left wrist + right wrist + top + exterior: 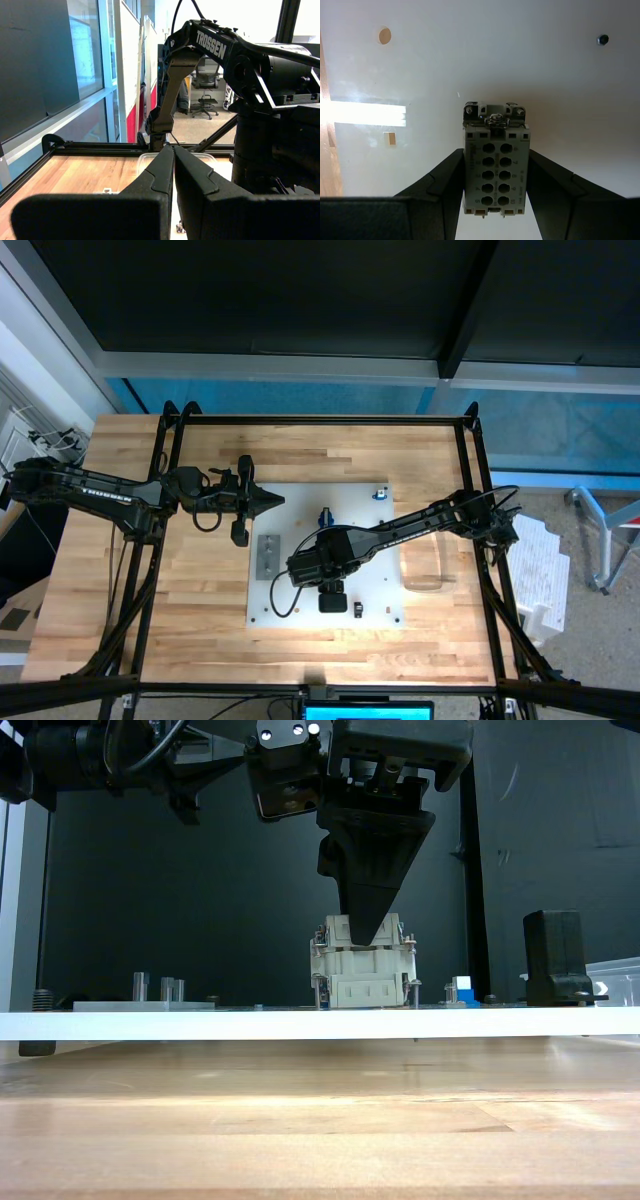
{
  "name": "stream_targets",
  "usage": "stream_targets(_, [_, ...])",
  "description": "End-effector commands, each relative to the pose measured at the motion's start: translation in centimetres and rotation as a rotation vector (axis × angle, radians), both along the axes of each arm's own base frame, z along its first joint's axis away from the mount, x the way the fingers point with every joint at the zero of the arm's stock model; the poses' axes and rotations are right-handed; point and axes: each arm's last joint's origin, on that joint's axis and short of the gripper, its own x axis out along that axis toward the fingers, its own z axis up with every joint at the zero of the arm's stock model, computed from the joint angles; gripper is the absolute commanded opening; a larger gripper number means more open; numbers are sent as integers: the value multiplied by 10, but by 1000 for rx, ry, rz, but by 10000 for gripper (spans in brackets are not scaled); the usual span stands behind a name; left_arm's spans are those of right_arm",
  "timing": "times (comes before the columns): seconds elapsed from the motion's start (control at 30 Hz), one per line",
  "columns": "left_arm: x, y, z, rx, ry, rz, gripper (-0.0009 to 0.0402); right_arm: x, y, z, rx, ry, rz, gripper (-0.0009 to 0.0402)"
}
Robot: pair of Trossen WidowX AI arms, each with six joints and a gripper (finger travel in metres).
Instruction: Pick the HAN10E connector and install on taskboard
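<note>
The HAN10E connector is a pale beige block with two rows of round contact holes and a metal clamp at its end. My right gripper is shut on it, one black finger pressed to each long side. In the low view the connector stands upright on the white taskboard, with the right gripper coming down on it from above. In the high view the right gripper covers it over the taskboard. My left gripper hovers shut at the board's far left corner, holding nothing.
A grey metal block with pegs lies on the board's left part. Small blue parts stand near its far edge. A black upright block stands on the board's right side. A clear tray lies right of the board.
</note>
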Motion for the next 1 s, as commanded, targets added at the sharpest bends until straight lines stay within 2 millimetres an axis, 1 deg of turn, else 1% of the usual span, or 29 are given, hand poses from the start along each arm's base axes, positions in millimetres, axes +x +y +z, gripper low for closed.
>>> stream_targets(0.03, [0, 0, 0, 0, 0, 0, 1, -1, 0, 6, 14, -12, -3, 148])
stream_targets(0.13, [0, 0, 0, 0, 0, 0, 1, -2, 0, 9, 19, -21, -8, 188])
stream_targets(0.4, [0, 0, 0, 0, 0, 0, 1, 1, 1, 18, 27, -48, -12, 314])
stream_targets(0.53, [0, 0, 0, 0, 0, 0, 1, -3, -1, 29, 26, -53, -15, 359])
stream_targets(0.6, [0, 0, 0, 0, 0, 0, 1, -6, -3, 37, 30, -68, -16, 369])
stream_targets(0.7, [0, 0, 0, 0, 0, 0, 1, -12, -5, 53, 33, -105, -15, 370])
stream_targets(0.83, [0, 0, 0, 0, 0, 0, 1, -23, -9, 75, 39, -142, -7, 360])
stream_targets(1.0, [0, 0, 0, 0, 0, 0, 1, -33, -18, 92, 39, -157, -11, 342])
